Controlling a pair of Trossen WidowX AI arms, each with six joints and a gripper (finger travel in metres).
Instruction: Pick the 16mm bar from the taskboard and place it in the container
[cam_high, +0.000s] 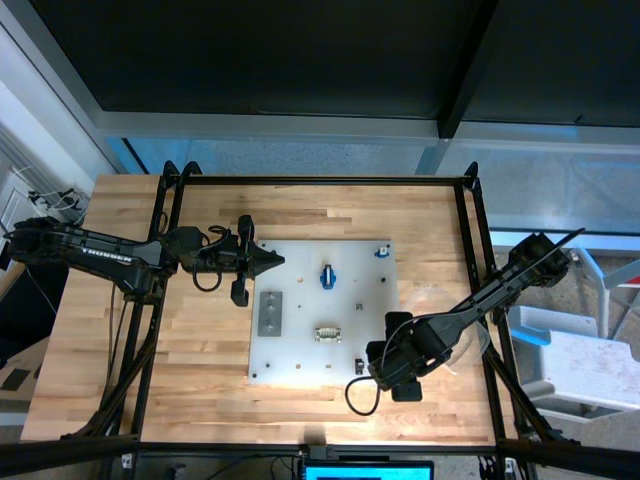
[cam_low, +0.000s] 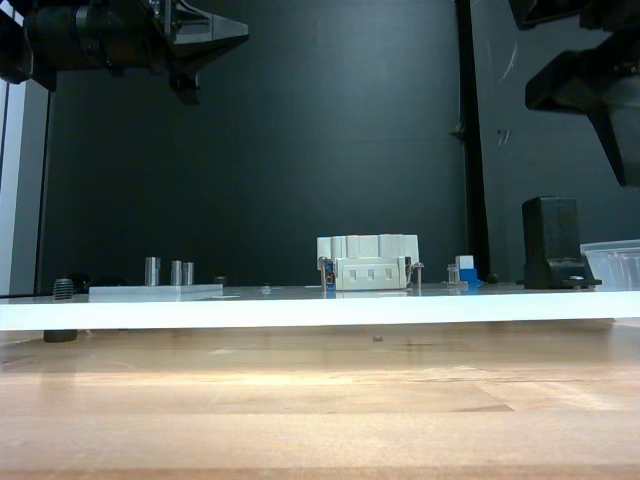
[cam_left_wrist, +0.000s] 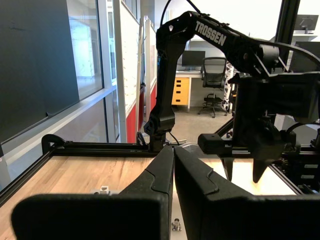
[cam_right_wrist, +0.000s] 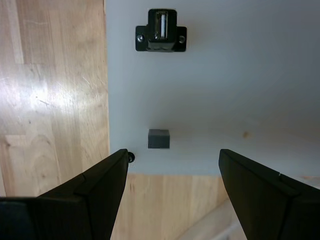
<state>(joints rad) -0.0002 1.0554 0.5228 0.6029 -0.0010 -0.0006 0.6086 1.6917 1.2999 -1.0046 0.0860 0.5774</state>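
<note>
The white taskboard (cam_high: 300, 260) lies in the middle of the wooden table. In the right wrist view the 16mm bar (cam_right_wrist: 159, 138) shows end-on as a small grey square on the board (cam_right_wrist: 225, 100), close to a corner hole. My right gripper (cam_right_wrist: 172, 155) hangs open above it, one finger on each side and clear of it. From the high view this gripper (cam_high: 382, 368) covers the bar at the board's near right corner. The clear container (cam_high: 478, 345) sits right of the board, partly under the right arm. My left gripper (cam_high: 268, 260) is shut and empty, raised over the board's far left edge.
A small black block (cam_right_wrist: 161, 37) with a socket stands just beyond the bar. The board also bears a grey block (cam_high: 270, 312), a blue upright part (cam_high: 327, 275), a small connector (cam_high: 327, 333) and a tiny peg (cam_high: 358, 297). Black frame rails (cam_high: 470, 260) border the table.
</note>
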